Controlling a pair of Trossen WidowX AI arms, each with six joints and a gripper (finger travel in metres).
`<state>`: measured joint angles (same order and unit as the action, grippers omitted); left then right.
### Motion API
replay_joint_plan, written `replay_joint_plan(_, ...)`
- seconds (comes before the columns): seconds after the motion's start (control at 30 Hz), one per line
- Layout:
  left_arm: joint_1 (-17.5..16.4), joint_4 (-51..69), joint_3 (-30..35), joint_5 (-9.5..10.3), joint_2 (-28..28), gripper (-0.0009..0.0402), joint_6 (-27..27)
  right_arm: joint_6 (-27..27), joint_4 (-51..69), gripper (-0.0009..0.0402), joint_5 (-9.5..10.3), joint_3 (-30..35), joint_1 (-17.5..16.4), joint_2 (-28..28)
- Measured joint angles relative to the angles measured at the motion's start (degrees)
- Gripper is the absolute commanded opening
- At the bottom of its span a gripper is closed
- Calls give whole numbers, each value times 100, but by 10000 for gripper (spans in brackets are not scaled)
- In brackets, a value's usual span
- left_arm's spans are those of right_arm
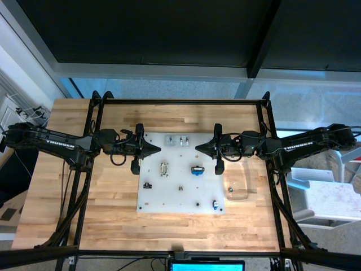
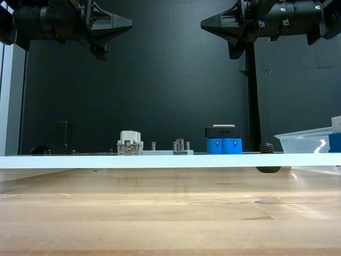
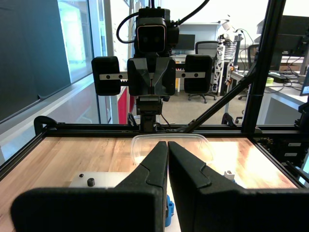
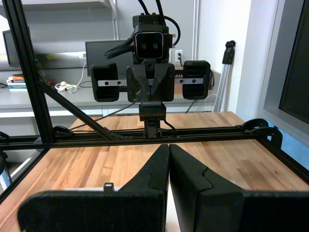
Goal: Pick the M12 fastener and fasten on the M12 threads
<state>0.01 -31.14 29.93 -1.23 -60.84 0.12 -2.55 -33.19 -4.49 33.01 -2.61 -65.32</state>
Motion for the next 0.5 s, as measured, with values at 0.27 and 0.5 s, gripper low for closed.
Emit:
replay_joint_plan(0.27,0,0,2,-2,0,0,-2,2,-4,0,2,52,-11,20)
replay_joint_plan(0.5,0,0,2,-2,0,0,-2,2,61,0,129,59,-31,31)
